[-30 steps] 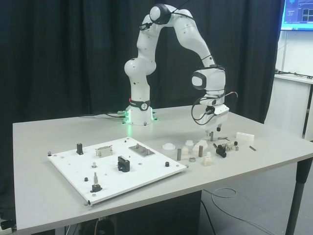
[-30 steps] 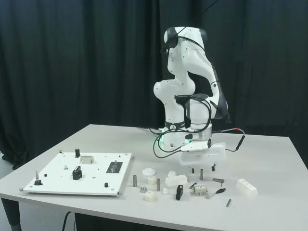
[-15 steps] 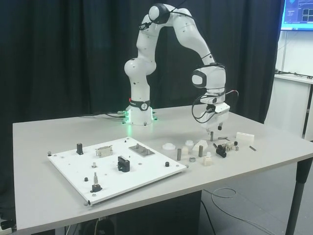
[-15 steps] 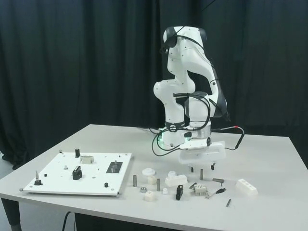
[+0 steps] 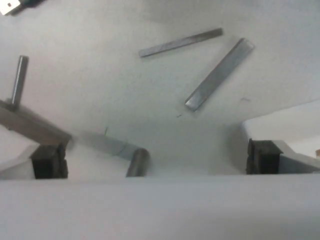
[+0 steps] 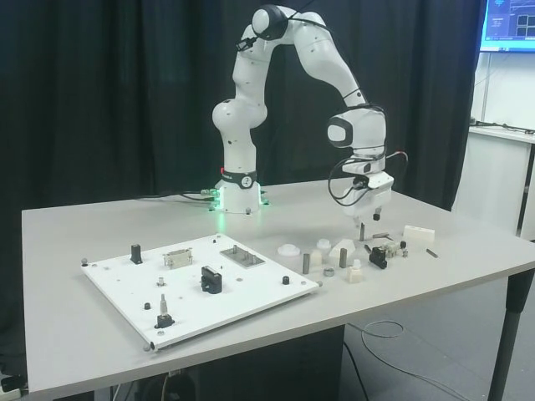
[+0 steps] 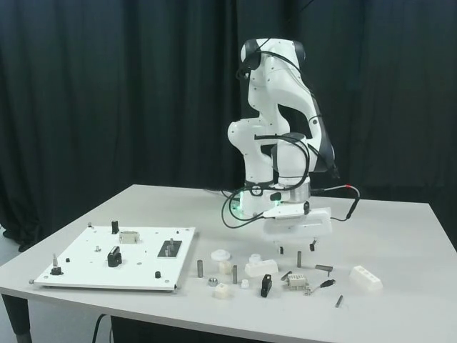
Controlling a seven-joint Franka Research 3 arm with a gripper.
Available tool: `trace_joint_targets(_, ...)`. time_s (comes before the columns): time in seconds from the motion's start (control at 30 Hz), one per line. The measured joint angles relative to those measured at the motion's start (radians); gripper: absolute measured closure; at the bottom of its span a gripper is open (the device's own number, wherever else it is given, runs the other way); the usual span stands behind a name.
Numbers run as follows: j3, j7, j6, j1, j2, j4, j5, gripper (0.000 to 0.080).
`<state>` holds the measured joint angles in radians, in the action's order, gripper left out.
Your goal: Remove Ethernet.
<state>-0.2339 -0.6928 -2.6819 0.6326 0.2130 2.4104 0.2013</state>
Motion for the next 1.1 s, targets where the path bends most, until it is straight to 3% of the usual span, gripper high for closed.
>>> trace_joint_targets(0.17, -0.007, -0.002, -0.02, -0.001, 0.001, -0.004, -0.005, 0.0003)
trace_joint_targets(0.6, -0.023, -0.095, -0.141, -0.034, 0.036, -0.045, -0.005, 0.0003)
trace_joint_targets(1.1, -0.079, -0.108, -0.155, -0.127, 0.102, -0.171, -0.01, 0.0003)
